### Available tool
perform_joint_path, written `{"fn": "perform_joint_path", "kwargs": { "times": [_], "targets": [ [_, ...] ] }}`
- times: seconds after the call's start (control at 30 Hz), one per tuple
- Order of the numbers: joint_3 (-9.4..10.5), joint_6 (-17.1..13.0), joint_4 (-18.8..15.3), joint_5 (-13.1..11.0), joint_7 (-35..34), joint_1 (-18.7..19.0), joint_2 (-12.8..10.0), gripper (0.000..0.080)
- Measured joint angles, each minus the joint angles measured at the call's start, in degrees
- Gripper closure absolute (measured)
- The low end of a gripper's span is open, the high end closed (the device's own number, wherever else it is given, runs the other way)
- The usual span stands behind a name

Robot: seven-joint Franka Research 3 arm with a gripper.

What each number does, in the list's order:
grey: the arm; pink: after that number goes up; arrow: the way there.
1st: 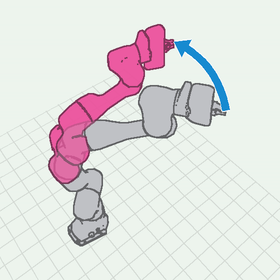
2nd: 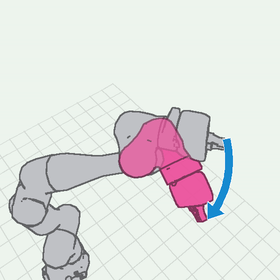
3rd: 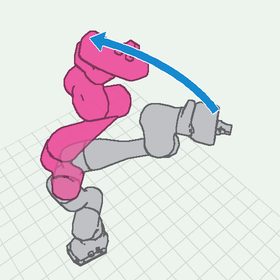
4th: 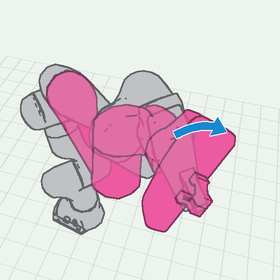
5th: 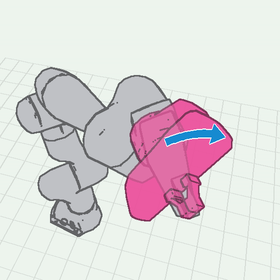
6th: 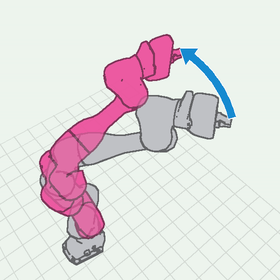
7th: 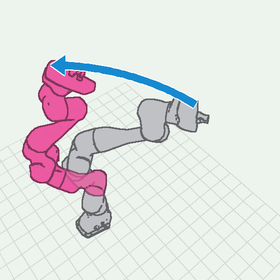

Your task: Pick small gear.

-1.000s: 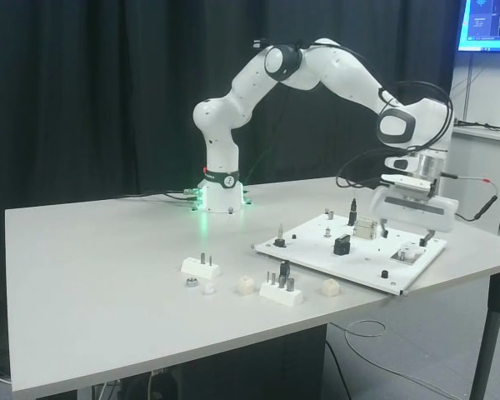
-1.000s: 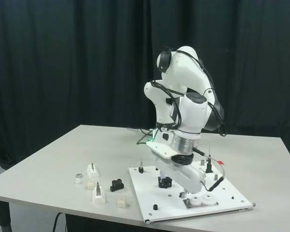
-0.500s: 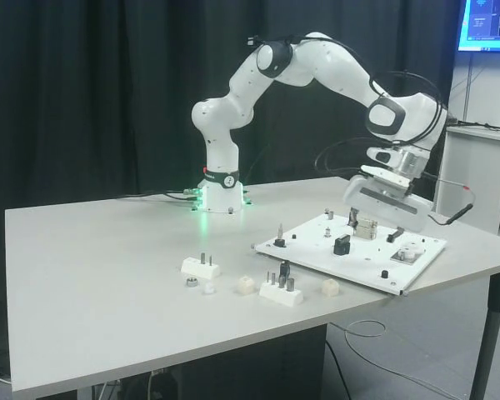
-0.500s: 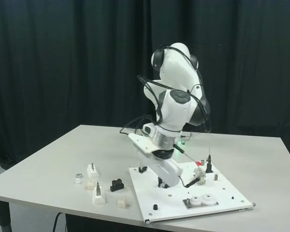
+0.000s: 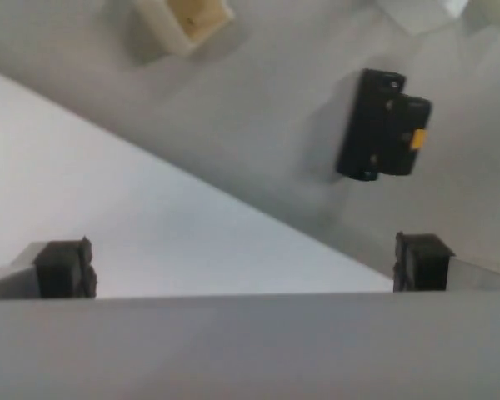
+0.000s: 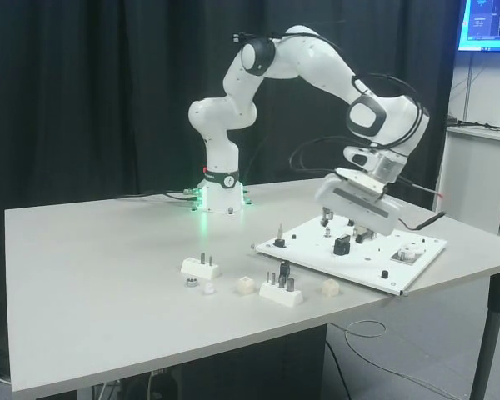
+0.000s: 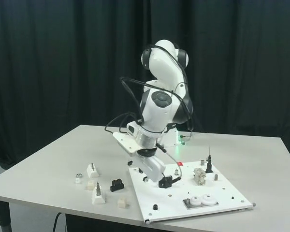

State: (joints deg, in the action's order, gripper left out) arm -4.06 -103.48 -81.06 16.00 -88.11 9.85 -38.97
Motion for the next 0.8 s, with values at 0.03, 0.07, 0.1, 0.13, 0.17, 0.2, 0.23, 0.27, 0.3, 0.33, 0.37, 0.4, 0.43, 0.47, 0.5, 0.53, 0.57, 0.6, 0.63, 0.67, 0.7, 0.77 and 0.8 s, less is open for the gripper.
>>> {"fn": "perform_joint_path", "kwargs": {
  "times": [0.03,0.07,0.1,0.13,0.17,0.2,0.23,0.27,0.3,0.33,0.37,0.4,0.43,0.47,0.5,0.53,0.57,0.6,0.63,0.67,0.7,0.77,0.8],
  "targets": [
    [0.74,-0.01,-0.53,0.46,0.05,-0.76,0.30,0.0003],
    [1.44,-0.04,-1.10,0.88,0.13,-1.56,0.64,0.0003],
    [2.05,-0.08,-1.67,1.20,0.26,-2.23,0.95,0.0003],
    [2.52,-0.13,-2.17,1.49,0.39,-2.80,1.23,0.0003],
    [2.87,-0.19,-2.65,1.72,0.54,-3.29,1.50,0.0003],
    [3.11,-0.25,-3.14,1.91,0.70,-3.66,1.77,0.0003],
    [3.23,-0.30,-3.61,2.09,0.87,-3.95,2.03,0.0003],
    [3.25,-0.35,-4.09,2.26,1.11,-4.15,2.31,0.0003],
    [3.25,-0.39,-4.51,2.40,1.39,-4.29,2.54,0.0003],
    [3.25,-0.41,-5.00,2.57,1.84,-4.47,2.80,0.0003],
    [3.25,-0.42,-5.44,2.73,2.33,-4.63,3.05,0.0003],
    [3.25,-0.43,-5.88,2.85,2.80,-4.78,3.31,0.0003],
    [3.25,-0.44,-6.29,3.00,3.23,-4.93,3.53,0.0003],
    [3.25,-0.45,-6.68,3.22,3.72,-5.11,3.76,0.0003],
    [3.25,-0.48,-7.06,3.41,4.21,-5.28,3.99,0.0003],
    [3.25,-0.55,-7.50,3.62,4.84,-5.51,4.23,0.0003],
    [3.25,-0.58,-7.86,3.77,5.36,-5.74,4.42,0.0003],
    [3.25,-0.62,-8.21,3.89,5.87,-5.98,4.64,0.0003],
    [3.25,-0.69,-8.57,3.97,6.43,-6.23,4.86,0.0003],
    [3.25,-0.79,-8.95,4.07,7.15,-6.51,5.08,0.0003],
    [3.25,-0.85,-9.28,4.20,7.82,-6.77,5.26,0.0003],
    [3.24,-1.20,-9.99,4.52,9.57,-7.45,5.69,0.0003],
    [3.24,-1.47,-10.34,4.65,10.36,-7.81,5.88,0.0003]
  ]
}}
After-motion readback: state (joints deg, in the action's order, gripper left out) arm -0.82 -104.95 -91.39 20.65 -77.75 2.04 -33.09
